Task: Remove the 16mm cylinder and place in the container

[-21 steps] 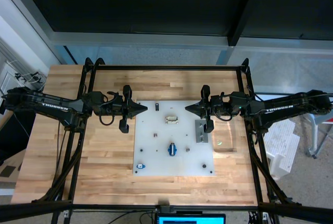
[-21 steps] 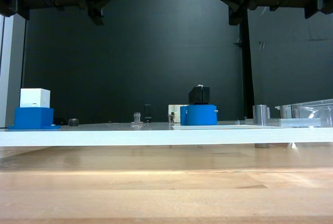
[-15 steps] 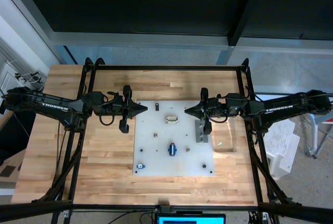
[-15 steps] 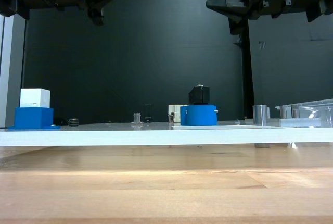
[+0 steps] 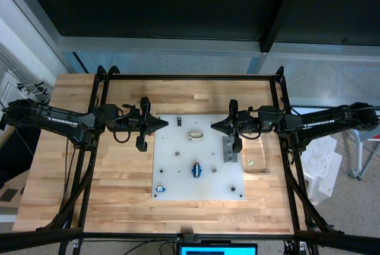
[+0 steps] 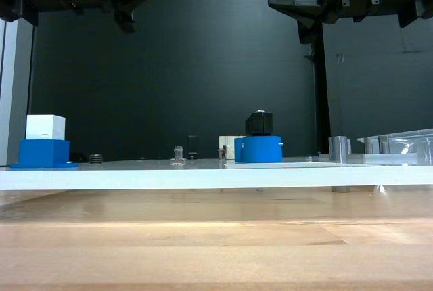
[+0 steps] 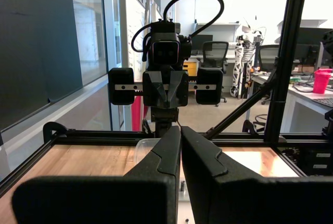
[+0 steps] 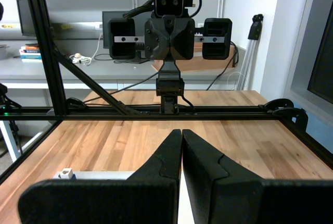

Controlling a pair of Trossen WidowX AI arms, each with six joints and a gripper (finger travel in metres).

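Plainly, the task is at its first step, the approach: nothing is gripped, and the 16mm cylinder stands upright on the white board. It is to the right of the blue part and close to the grey block.

The right gripper hangs high over the far right part of the board, pointing inward, with its fingers pressed together and holding nothing. The left gripper hangs at about the same height over the board's far left edge, its fingers likewise pressed together and empty. It is the farther of the two from the peg, so the job probably falls to the right arm.

In the low view the cylinder sits well below the right gripper's tip and somewhat to its right, with plenty of open air between them.

The next move would call for that gripper to spread its fingers, tip downward and come down so they straddle the peg. It should keep clear of the grey block alongside.

The container rests on the wood just right of the board, near the block, so the carry should be short.
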